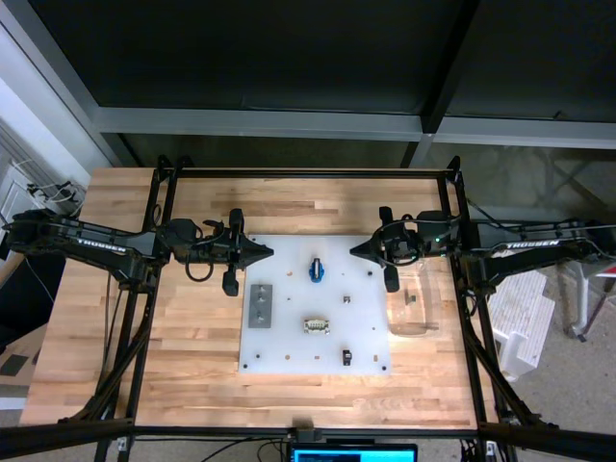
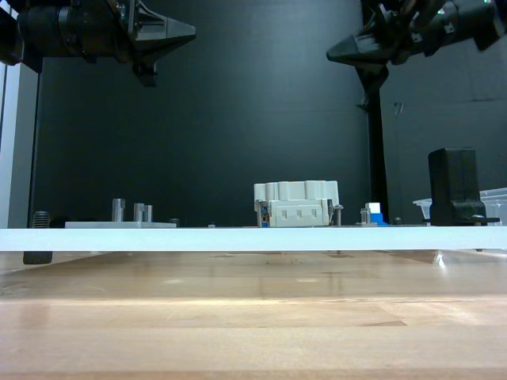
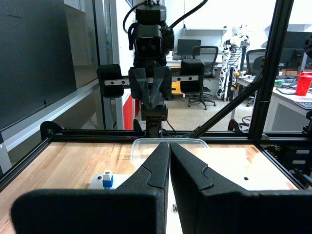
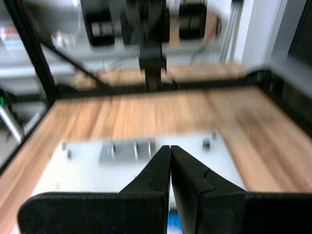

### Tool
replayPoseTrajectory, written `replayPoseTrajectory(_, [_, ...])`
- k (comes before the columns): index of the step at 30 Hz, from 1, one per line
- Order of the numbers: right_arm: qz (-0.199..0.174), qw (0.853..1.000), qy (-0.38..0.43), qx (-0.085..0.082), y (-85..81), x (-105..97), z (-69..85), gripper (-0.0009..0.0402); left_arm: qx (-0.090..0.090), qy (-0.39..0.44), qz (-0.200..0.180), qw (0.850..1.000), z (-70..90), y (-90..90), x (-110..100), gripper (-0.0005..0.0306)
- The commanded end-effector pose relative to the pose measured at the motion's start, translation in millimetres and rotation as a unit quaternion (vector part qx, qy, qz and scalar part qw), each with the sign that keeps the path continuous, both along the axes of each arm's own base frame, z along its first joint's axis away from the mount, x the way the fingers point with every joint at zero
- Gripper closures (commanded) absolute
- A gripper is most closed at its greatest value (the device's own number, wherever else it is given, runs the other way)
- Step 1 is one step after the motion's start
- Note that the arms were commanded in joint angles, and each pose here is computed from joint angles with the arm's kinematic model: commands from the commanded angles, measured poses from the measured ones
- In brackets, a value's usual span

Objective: Pick the 16mm bar and install on taskboard

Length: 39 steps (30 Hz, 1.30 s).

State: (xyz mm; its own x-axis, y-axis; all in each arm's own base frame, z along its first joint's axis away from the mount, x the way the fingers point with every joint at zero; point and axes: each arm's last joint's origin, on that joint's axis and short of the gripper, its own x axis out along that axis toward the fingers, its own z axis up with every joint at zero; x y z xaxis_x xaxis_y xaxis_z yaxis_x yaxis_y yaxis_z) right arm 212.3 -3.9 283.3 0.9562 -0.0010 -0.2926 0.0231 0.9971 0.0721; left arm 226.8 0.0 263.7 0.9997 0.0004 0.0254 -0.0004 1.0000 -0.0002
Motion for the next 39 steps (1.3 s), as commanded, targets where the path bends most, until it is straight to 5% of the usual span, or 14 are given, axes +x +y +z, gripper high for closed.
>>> replayPoseTrajectory(1, [0.013,0.998,0.062,0.002,6.0,-4,9.1,0.0393,0.000,0.000,0.000,1.000,0.2,0.1,0,0.0300])
replayPoseTrajectory(12, [0.021,0.970,0.241,0.014,18.9,-30,21.4,0.0393,0.000,0.000,0.000,1.000,0.1,0.1,0,0.0300])
replayPoseTrajectory(23, [0.018,0.925,0.379,0.023,25.1,-53,7.9,0.0393,0.000,0.000,0.000,1.000,0.1,0.1,0,0.0300])
replayPoseTrajectory(27, [0.022,0.910,0.414,0.021,30.4,-61,4.6,0.0393,0.000,0.000,0.000,1.000,0.2,0.1,0,0.0300])
replayPoseTrajectory(33, [0.011,0.885,0.465,-0.002,34.1,-71,-1.4,0.0393,0.000,0.000,0.000,1.000,0.1,0.0,0,0.0300])
replayPoseTrajectory(39, [0.008,0.868,0.497,-0.003,41.2,-74,-10.8,0.0391,0.000,0.000,0.000,1.000,0.1,0.0,0,0.0300])
